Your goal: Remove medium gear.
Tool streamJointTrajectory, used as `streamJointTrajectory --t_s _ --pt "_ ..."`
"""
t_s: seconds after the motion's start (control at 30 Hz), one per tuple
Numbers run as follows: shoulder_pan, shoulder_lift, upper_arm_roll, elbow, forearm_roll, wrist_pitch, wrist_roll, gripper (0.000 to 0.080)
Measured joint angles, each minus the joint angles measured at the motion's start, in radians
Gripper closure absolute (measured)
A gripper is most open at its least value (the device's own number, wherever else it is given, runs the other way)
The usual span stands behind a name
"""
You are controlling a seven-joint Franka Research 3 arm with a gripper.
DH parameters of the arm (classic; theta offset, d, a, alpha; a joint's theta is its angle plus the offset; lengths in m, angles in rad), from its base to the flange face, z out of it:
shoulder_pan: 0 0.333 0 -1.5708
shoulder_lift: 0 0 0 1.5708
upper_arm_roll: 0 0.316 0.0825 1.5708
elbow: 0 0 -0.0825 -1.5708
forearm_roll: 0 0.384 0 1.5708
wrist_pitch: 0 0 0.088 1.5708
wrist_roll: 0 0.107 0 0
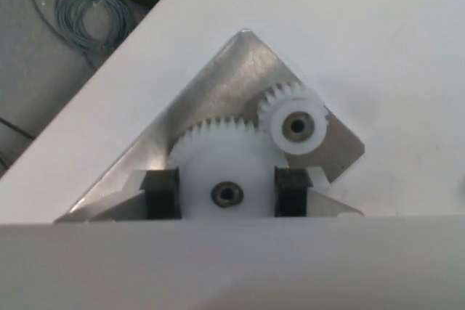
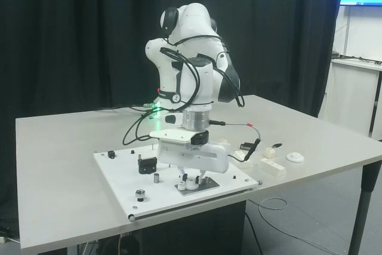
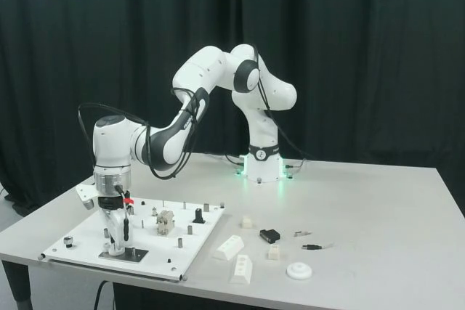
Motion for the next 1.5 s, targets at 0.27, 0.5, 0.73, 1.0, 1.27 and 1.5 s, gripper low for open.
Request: streamJointTrajectory --t_s 0.27,0.5,0.73,1.0,1.27,1.5 --pt "0.0 -0.001 -0.001 -0.001 0.002 0.0 0.11 0.0526" --pt "0.001 -0.001 -0.001 -0.001 0.0 0.0 0.095 0.0526" --pt "0.002 -0.001 -0.002 -0.001 -0.001 -0.001 0.016 0.0526" --pt "0.002 -0.002 -0.003 -0.001 0.001 -0.002 0.054 0.0526" --pt "0.002 -0.002 -0.003 -0.001 0.001 -0.002 0.087 0.0526" --pt "0.003 -0.003 -0.004 -0.001 0.0 -0.003 0.034 0.0526"
